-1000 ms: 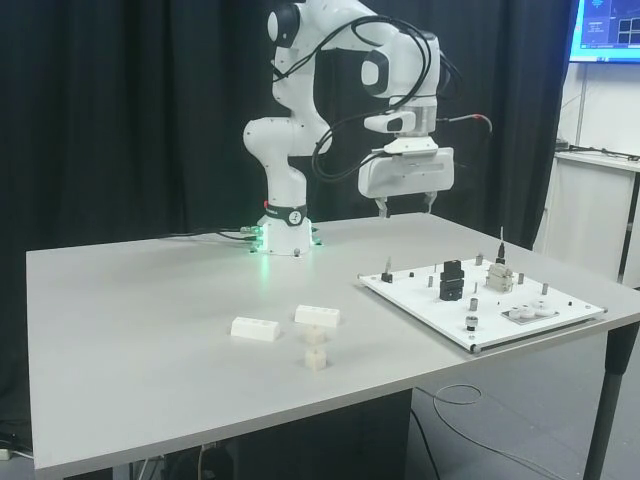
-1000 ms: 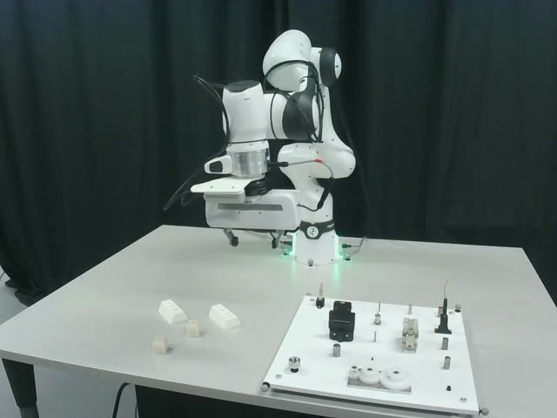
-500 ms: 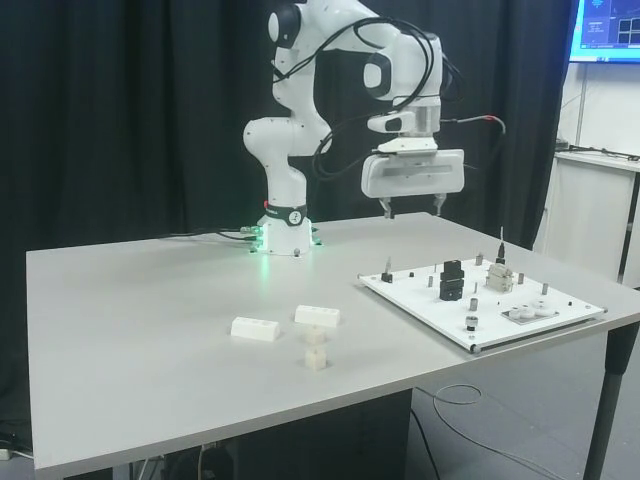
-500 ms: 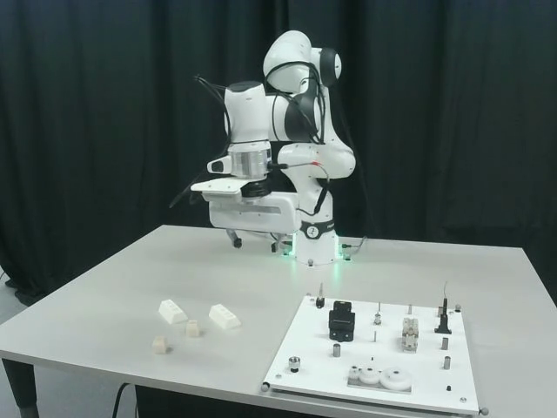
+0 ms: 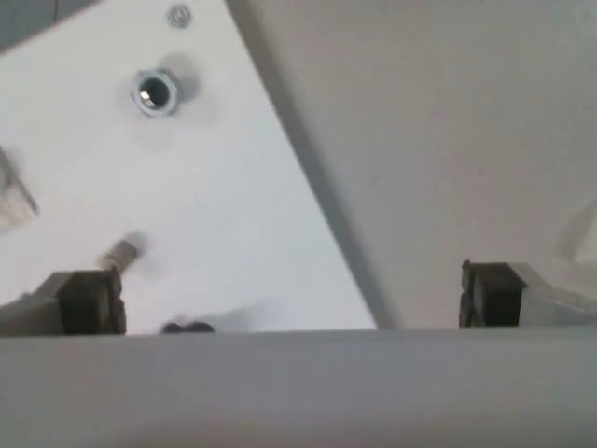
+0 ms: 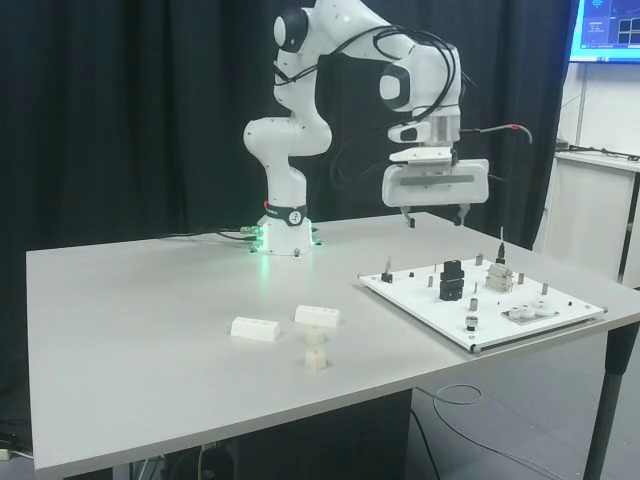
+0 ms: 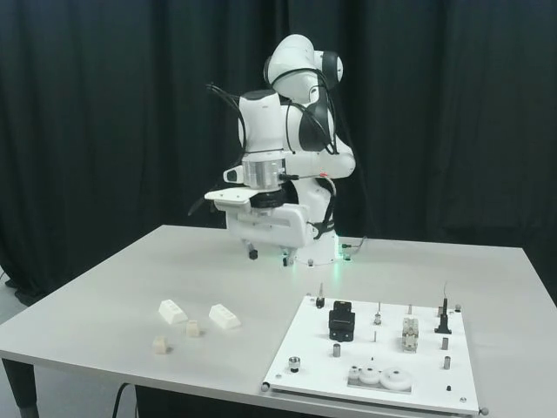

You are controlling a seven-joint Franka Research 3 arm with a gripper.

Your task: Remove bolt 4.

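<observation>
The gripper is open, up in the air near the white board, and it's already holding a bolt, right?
Not quite. The gripper is open and up in the air near the white board, but it holds nothing: the wrist view shows only bare space between its fingertips.

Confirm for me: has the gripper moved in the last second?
Yes. The gripper has swung away from the arm's base toward the white board, and hangs open above the board's near edge.

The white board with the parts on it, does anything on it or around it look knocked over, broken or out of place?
Nothing stands out. The white board lies flat on the grey table, and its parts, including the black block and the white gears, stand in place. The small white blocks lie loose on the table beside it. The gripper hangs open above the board.
</observation>
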